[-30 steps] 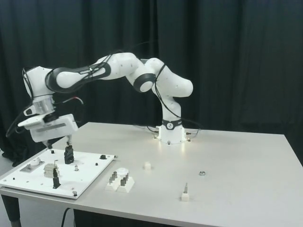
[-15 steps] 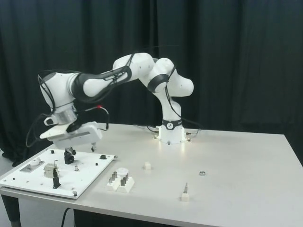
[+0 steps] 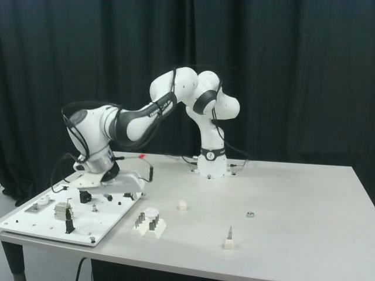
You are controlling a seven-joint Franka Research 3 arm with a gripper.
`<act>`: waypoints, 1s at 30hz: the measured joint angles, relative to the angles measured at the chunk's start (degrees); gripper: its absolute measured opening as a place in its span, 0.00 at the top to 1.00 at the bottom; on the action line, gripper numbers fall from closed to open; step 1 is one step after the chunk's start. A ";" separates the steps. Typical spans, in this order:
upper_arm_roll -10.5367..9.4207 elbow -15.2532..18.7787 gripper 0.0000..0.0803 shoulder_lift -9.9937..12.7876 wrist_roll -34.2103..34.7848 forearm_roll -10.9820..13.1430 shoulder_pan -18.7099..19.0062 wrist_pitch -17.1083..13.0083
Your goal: Pick round peg 4.
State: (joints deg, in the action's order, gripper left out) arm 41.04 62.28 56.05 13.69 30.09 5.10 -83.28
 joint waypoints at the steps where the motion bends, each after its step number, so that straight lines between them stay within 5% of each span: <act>1: -1.02 0.64 0.00 -0.33 0.98 -1.11 -0.05 -0.47; 7: -8.12 6.48 0.00 -3.97 6.73 -8.84 -0.80 -4.20; 15: -16.81 19.54 0.00 -12.43 11.12 -16.89 -2.44 -13.56; 22: -18.35 31.91 0.00 -19.36 11.04 -17.47 -1.99 -24.88; 30: -19.01 41.13 0.00 -23.22 10.12 -17.01 -1.47 -37.61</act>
State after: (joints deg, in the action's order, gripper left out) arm 22.03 103.41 32.83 23.80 13.08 3.62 -120.90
